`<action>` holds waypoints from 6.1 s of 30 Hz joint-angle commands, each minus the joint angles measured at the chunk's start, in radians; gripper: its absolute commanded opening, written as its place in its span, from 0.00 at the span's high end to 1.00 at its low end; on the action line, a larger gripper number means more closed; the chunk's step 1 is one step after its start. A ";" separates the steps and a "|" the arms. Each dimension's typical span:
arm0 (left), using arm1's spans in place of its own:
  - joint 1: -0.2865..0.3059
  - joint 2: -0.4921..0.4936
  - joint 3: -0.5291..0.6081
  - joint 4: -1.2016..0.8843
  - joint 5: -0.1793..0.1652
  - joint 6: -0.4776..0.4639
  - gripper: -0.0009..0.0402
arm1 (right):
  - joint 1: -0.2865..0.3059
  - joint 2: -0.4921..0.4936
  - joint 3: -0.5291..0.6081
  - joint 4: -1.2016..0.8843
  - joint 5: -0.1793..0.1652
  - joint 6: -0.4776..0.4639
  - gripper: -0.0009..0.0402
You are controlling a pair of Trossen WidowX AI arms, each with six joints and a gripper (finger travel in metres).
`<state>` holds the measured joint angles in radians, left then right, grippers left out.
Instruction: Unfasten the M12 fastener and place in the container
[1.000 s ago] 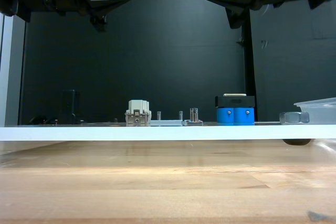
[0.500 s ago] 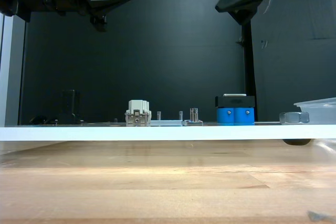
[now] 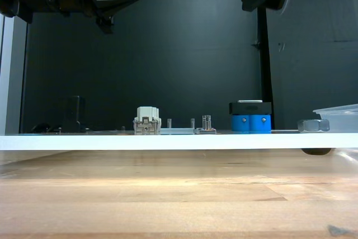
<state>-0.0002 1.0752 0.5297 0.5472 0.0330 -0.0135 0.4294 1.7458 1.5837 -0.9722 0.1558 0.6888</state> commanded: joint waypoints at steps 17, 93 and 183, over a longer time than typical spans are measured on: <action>0.000 0.000 0.000 0.000 0.000 0.000 0.98 | 0.038 0.277 0.206 -0.243 -0.124 0.247 0.98; 0.000 0.000 0.000 0.000 0.000 0.000 0.98 | 0.060 0.377 0.083 -0.046 -0.154 0.203 0.97; 0.000 0.000 0.000 0.000 0.000 0.000 0.98 | 0.082 0.171 -0.077 0.041 -0.173 -0.256 0.91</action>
<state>-0.0002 1.0748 0.5297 0.5472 0.0330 -0.0132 0.5060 1.9190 1.5223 -0.9493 -0.0017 0.4145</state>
